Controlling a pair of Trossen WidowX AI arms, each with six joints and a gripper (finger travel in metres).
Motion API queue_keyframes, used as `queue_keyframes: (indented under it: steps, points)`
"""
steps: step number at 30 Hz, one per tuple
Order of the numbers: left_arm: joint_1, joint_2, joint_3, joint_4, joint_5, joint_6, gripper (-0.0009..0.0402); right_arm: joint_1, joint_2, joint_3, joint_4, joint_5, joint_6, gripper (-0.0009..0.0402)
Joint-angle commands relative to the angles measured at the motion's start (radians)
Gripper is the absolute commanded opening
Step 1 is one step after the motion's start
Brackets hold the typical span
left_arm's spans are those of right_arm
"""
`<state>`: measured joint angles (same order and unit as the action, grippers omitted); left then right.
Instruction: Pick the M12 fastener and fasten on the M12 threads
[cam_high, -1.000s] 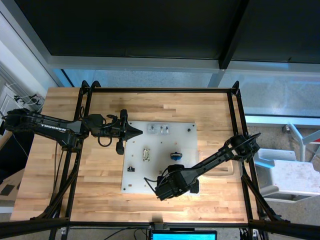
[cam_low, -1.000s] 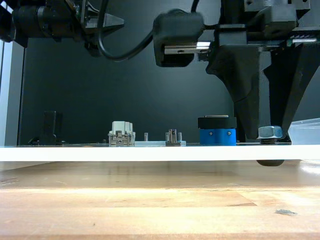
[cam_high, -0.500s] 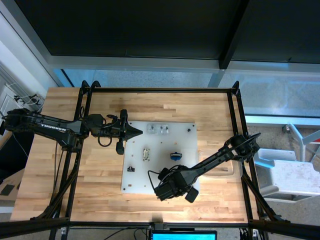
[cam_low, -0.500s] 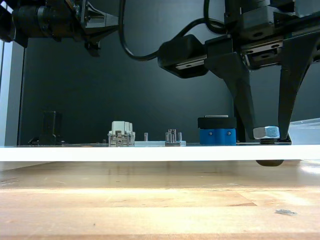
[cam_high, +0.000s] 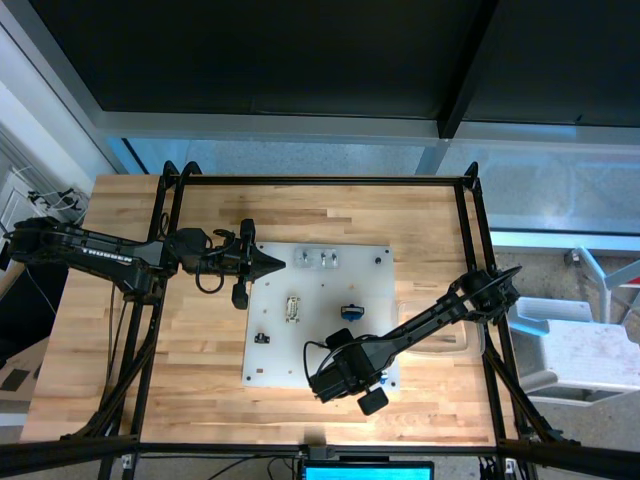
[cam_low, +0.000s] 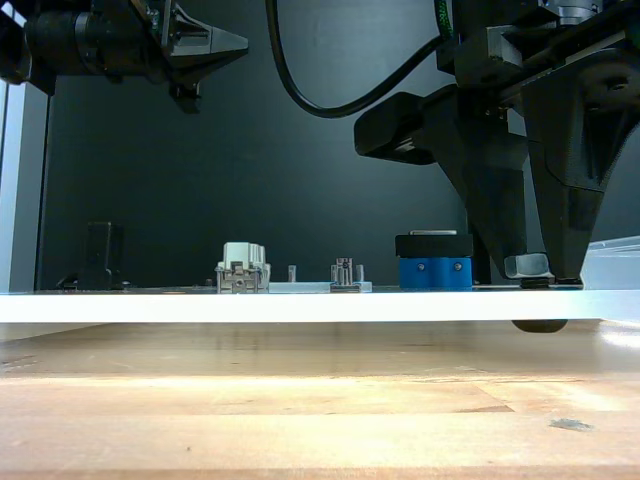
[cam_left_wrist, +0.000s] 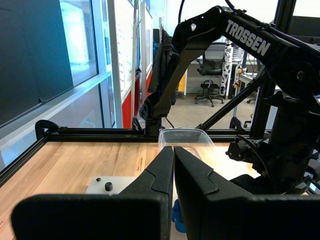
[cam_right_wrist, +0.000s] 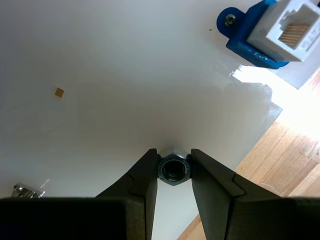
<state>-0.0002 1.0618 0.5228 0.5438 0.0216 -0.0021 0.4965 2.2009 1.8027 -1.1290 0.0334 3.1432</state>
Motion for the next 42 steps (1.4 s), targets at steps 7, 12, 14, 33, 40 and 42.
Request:
queue_keyframes:
  steps: [7,12,14,33,40,42]
  points:
    - [0.000,0.000,0.000,0.000,0.000,0.000,0.0000,0.001,0.000,0.000,0.008,0.000,-0.009,0.0016]
    - [0.000,0.000,0.000,0.000,0.000,0.000,0.0000,0.001,0.000,0.000,0.022,0.000,-0.009,0.0016]
    - [0.000,0.000,0.000,0.000,0.000,0.000,0.0000,0.001,0.000,0.000,0.023,0.000,-0.009,0.0016]
    - [0.000,0.000,0.000,0.000,0.000,0.000,0.0000,0.002,-0.008,0.000,-0.024,0.030,-0.023,0.0016]
    - [0.000,0.000,0.000,0.000,0.000,0.000,0.0000,0.002,-0.012,0.000,-0.029,0.036,-0.025,0.0037]
    - [0.000,0.000,0.000,0.000,0.000,0.000,0.0000,0.002,-0.014,0.000,-0.028,0.037,-0.025,0.0054]
